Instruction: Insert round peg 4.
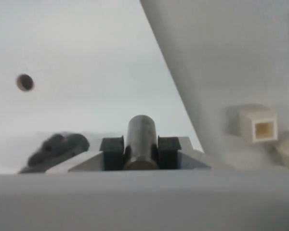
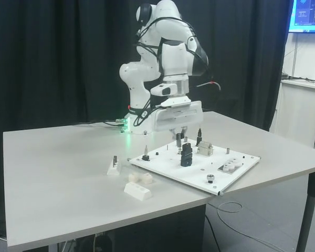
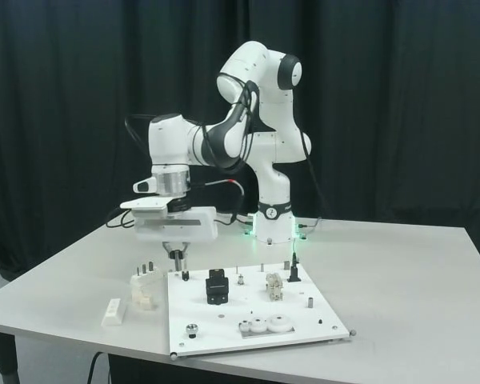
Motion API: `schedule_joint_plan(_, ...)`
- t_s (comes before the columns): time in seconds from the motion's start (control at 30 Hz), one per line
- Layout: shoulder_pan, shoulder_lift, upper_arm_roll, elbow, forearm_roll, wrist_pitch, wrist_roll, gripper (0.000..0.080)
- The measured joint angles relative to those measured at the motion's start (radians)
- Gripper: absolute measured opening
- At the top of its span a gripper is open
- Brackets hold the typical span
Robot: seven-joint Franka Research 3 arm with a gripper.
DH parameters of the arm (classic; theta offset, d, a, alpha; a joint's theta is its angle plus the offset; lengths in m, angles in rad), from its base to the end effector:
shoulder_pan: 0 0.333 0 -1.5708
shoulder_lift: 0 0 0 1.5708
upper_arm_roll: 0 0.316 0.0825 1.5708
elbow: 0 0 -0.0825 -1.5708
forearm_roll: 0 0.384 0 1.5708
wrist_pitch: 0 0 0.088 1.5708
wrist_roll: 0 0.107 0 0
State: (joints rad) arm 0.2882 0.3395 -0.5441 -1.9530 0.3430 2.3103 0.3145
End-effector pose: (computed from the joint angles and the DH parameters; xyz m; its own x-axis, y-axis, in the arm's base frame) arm 0.6023 -0.1340 0.3344 0.7220 -0.6908 0.0385 -0.6837 -0.7209 -0.1136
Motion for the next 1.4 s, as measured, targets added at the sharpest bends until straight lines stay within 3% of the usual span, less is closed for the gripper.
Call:
schedule_joint_plan(0.63,0.088,0.017,0.001,0.000,-0.040,0.018,0.107,0.0144)
schedule_joint_plan(0.97,0.120,0.053,0.006,0.001,-0.040,0.030,0.136,0.0144)
schedule_joint_plan(1.4,0.128,0.103,0.039,0.006,-0.040,0.069,0.175,0.0144)
